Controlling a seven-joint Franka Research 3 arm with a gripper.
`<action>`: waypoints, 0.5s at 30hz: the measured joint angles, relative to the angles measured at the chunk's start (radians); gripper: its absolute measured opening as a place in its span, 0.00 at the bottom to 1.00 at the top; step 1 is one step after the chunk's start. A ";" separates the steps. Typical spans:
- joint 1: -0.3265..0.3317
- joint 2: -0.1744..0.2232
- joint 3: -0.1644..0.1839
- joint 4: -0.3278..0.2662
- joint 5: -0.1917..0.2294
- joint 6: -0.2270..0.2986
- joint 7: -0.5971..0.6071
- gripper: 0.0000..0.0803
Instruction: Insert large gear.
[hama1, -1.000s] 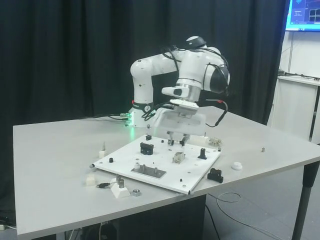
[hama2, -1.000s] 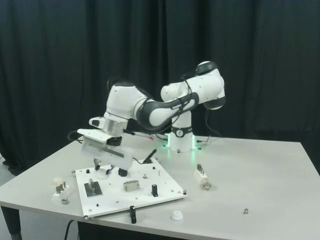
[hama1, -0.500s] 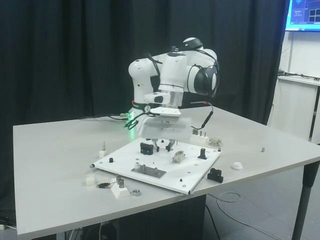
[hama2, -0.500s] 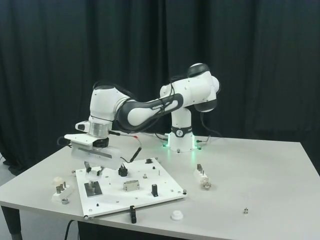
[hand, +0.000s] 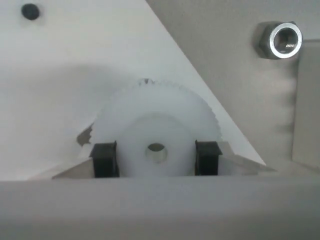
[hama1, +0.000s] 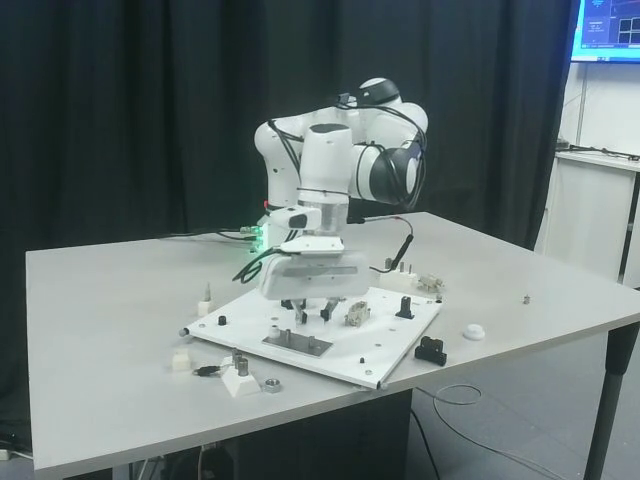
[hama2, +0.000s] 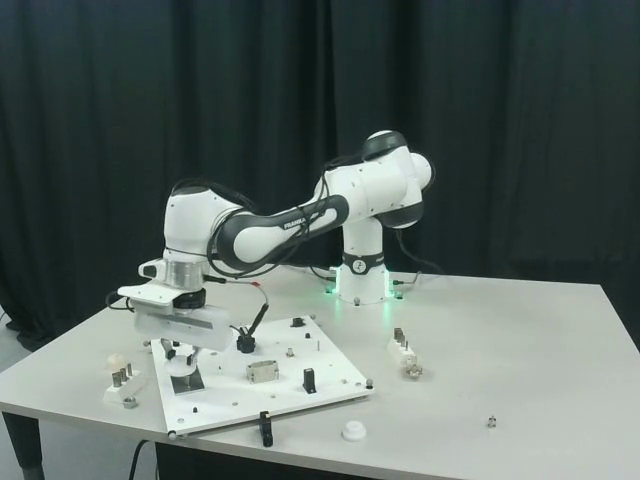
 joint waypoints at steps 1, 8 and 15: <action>-0.005 0.000 0.004 0.004 0.000 0.000 0.000 0.41; -0.033 0.000 0.025 0.027 0.002 0.000 0.000 0.41; -0.044 0.000 0.035 0.040 0.004 -0.007 0.000 0.41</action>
